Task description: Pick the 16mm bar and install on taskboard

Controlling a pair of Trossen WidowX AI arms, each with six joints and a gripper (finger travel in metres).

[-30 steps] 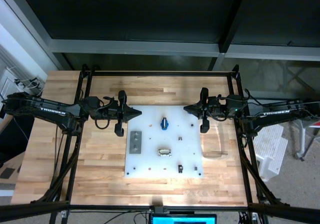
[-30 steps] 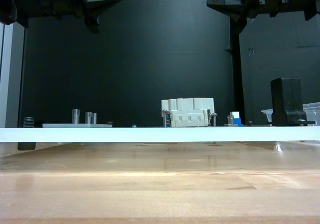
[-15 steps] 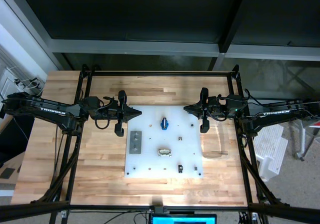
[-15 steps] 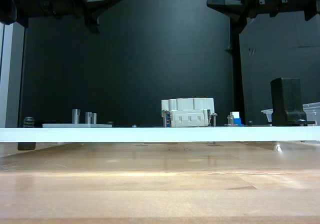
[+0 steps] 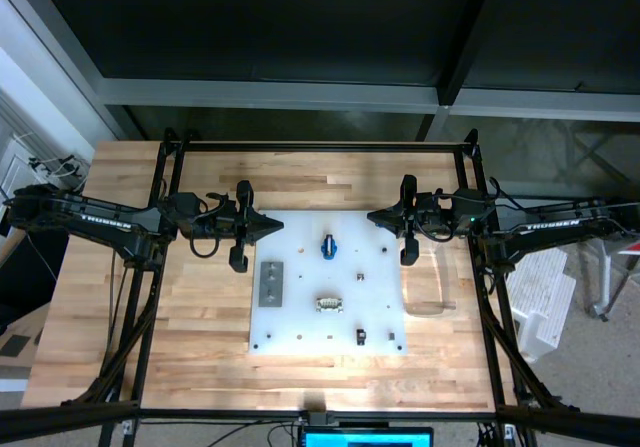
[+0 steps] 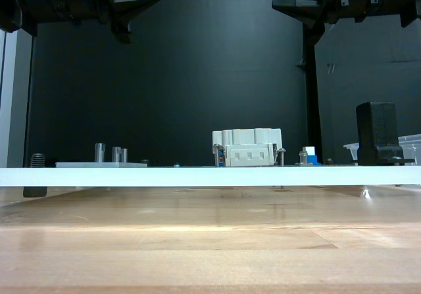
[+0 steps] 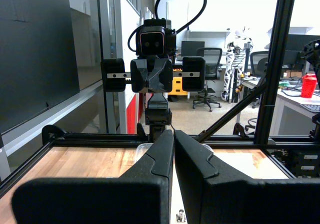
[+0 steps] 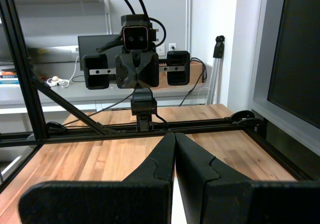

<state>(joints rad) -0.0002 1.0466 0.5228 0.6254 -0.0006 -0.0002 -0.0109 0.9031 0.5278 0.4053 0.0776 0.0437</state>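
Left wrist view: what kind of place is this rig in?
Probably a robotics lab: office chairs and a desk behind, black frame round the wooden table, white taskboard. Left end effector and right end effector hover shut near its far corners. 16mm bar: cannot tell where.

Readable in the high view only: brand word "TROSSEN" in light letters along the left arm (image 5: 100,222), and the same word along the right arm (image 5: 553,223).

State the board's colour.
The board is white, best in the high view; left gripper and right gripper hang shut over it.
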